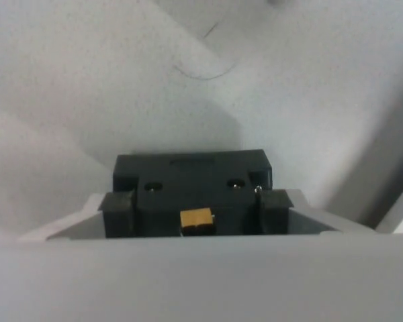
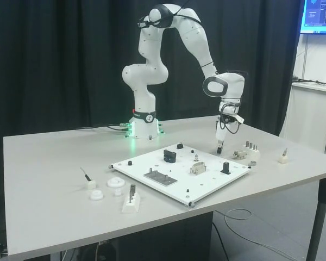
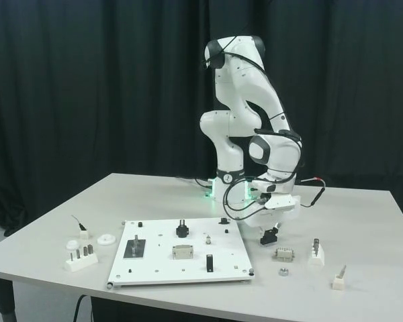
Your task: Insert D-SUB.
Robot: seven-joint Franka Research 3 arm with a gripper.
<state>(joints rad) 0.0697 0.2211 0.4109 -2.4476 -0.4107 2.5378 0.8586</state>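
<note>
**D-SUB waiting on the table, just off the board**

D-SUB connector (image 3: 282,253) is lying on the grey table (image 3: 363,221), just beside the near corner of the white board (image 3: 154,272) and not on it. It is sitting apart from everything else, with a small ring-shaped part (image 3: 282,272) in front of it and a white holder (image 3: 315,256) carrying an upright pin next to it.

My gripper (image 3: 269,236) is hanging just over the table, near the connector, on its board side, and pointing down. From the wrist view I am seeing only black parts and a pale surface beneath, and I cannot tell whether my tool is spread, pressed together or pinching anything. I am not seeing it touching the connector.

I am judging the connector to be light, stiff and hard, with a smooth shell that could be slipping under a weak pinch. Its mating face and any pins are looking like the fragile part, so I am planning to take hold across the two long sides of the body, low and square, keeping the mating face clear.

On the board, the pale rectangular receptacle (image 3: 183,252) near the middle is looking like the target. I am expecting the fit to be tight and one-way, so a tilted hold would be risking a jam.
</note>
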